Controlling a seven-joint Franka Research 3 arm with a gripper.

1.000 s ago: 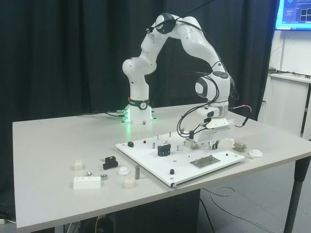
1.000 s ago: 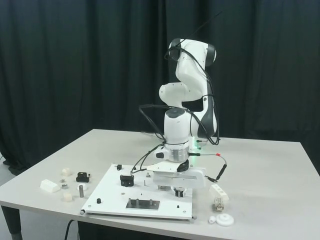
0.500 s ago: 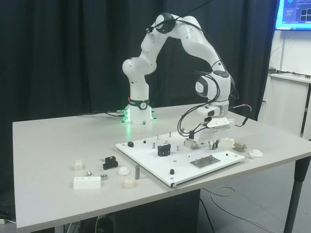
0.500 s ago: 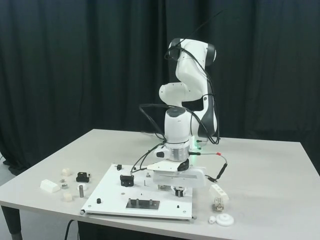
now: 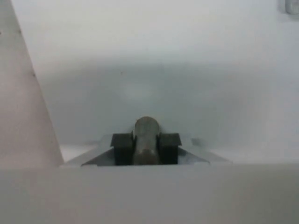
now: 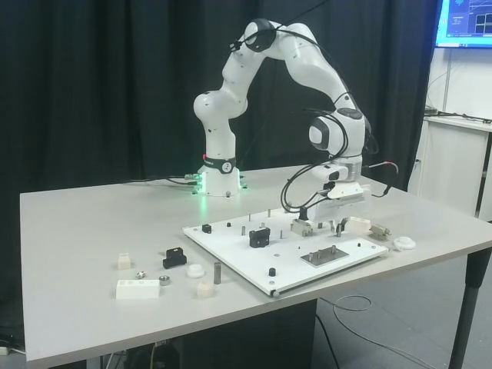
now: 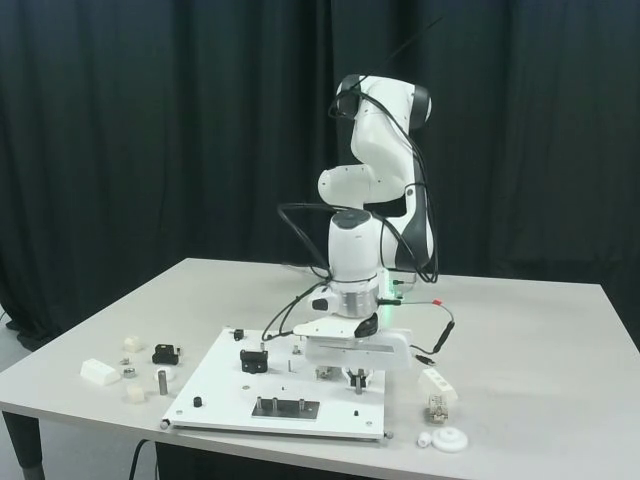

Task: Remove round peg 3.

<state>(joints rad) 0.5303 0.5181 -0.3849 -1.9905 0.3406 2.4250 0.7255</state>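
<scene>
Lifting clear of the white assembly board [image 6: 231,244], my claw [image 6: 336,224] now sits higher than a second ago, fingers clamped on round peg 3 [image 5: 146,140]. I judge the peg out of its hole, just above the board.

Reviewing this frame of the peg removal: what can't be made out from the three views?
- Wrist view: the round peg sits between the pincer fingers, but its lower end and any hole are hidden behind the pincer body.
- First room view: the peg in the pincer is too small to tell apart from the fingers above the white board.
- Second room view: the same; the pincer masks it.
</scene>
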